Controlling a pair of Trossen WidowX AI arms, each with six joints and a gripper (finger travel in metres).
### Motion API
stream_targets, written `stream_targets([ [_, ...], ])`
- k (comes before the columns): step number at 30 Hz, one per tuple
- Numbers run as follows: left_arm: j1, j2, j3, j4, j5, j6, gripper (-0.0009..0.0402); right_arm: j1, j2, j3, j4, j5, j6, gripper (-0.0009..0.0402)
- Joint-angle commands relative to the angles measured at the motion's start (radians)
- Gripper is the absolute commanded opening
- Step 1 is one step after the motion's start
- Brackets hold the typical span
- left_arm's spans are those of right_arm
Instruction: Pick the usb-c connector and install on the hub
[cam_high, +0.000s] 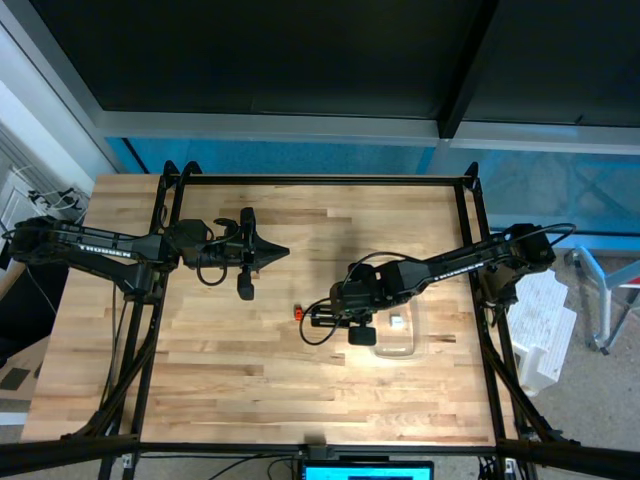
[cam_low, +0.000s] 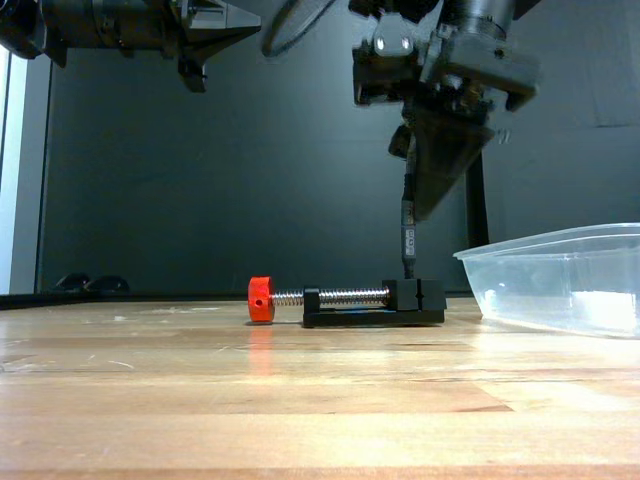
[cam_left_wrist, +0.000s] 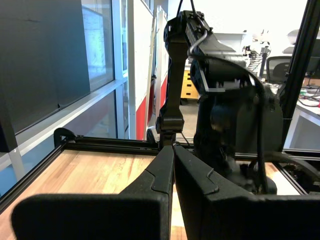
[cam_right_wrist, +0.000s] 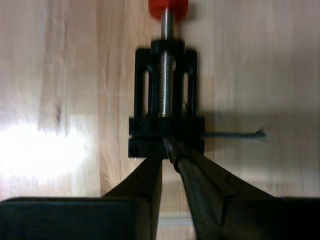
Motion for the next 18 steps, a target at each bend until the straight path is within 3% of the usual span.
stream_targets([
  [1,0.000,0.000,0.000,0.000,0.000,0.000,0.0000,0.001,-0.018,0.009,-0.002,0.006,-0.002,0.0102],
  [10,0.000,0.000,0.000,0.000,0.000,0.000,0.0000,0.000,-0.106,0.009,-0.054,0.007,0.003,0.0163],
  [18,0.000,0.000,0.000,0.000,0.000,0.000,0.0000,0.000,-0.167,-0.005,-0.092,0.007,0.002,0.0174],
])
